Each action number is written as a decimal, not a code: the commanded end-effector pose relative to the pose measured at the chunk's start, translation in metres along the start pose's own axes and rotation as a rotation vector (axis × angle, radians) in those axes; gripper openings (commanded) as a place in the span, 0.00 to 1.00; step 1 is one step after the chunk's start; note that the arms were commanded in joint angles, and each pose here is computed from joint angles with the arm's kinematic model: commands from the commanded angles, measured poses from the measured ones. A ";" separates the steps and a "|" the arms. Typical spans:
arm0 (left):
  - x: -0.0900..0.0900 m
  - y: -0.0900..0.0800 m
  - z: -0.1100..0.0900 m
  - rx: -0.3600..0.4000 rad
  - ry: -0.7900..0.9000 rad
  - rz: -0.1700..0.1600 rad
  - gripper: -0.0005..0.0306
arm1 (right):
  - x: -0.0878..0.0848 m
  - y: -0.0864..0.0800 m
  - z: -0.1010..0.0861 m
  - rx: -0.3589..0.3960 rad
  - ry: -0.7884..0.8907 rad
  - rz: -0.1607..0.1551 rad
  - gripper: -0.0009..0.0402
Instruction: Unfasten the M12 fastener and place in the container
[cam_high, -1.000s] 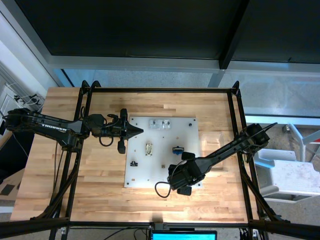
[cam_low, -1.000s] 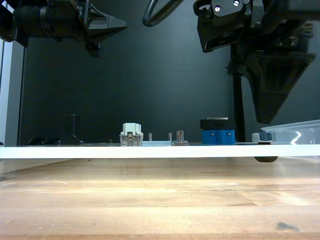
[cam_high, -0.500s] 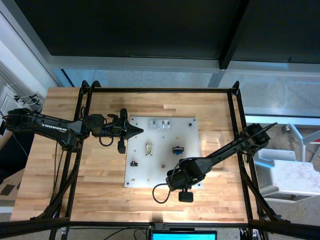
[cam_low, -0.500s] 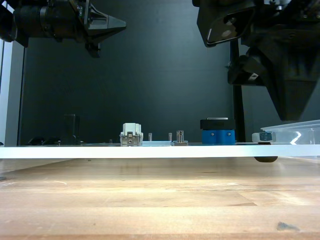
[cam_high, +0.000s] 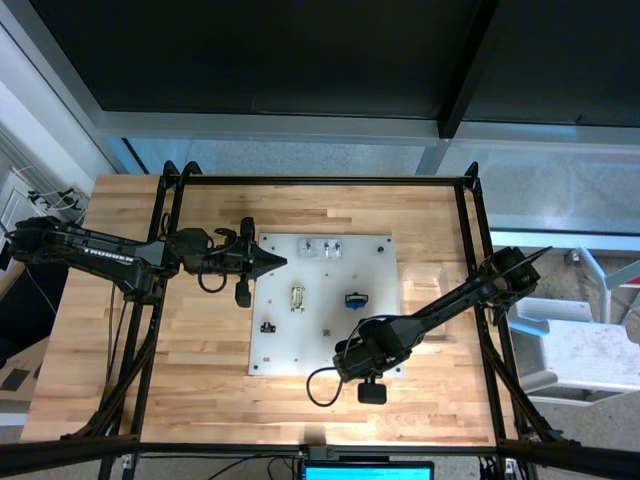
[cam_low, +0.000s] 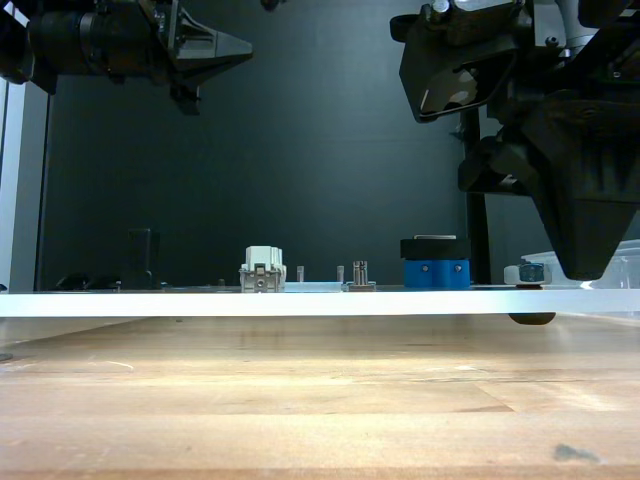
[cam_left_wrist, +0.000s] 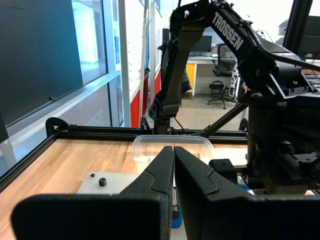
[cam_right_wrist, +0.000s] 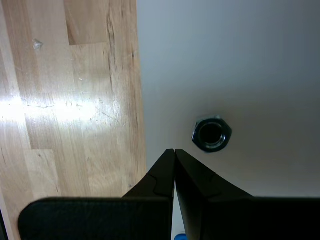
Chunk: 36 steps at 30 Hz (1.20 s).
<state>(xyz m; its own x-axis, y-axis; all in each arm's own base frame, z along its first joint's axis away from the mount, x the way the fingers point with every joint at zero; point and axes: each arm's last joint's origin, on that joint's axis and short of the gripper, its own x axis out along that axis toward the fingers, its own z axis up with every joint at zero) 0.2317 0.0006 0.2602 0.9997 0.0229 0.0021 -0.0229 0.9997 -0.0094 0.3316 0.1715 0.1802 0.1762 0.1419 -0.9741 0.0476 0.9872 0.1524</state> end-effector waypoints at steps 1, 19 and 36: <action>0.000 0.000 0.000 0.000 0.000 0.000 0.02 | 0.000 -0.001 0.000 -0.010 -0.002 -0.006 0.02; 0.000 0.000 0.000 0.000 0.001 0.000 0.02 | -0.018 -0.007 0.001 0.007 -0.043 -0.215 0.02; 0.000 0.000 0.000 0.000 0.000 0.000 0.02 | -0.009 0.007 0.011 0.012 0.030 0.006 0.02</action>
<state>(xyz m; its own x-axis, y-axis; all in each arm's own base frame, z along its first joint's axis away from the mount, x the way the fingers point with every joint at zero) 0.2317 0.0006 0.2601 0.9997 0.0229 0.0017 -0.0229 0.9997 -0.0098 0.3401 0.1763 0.1961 0.1493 0.1562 -0.9764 0.0590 0.9843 0.1665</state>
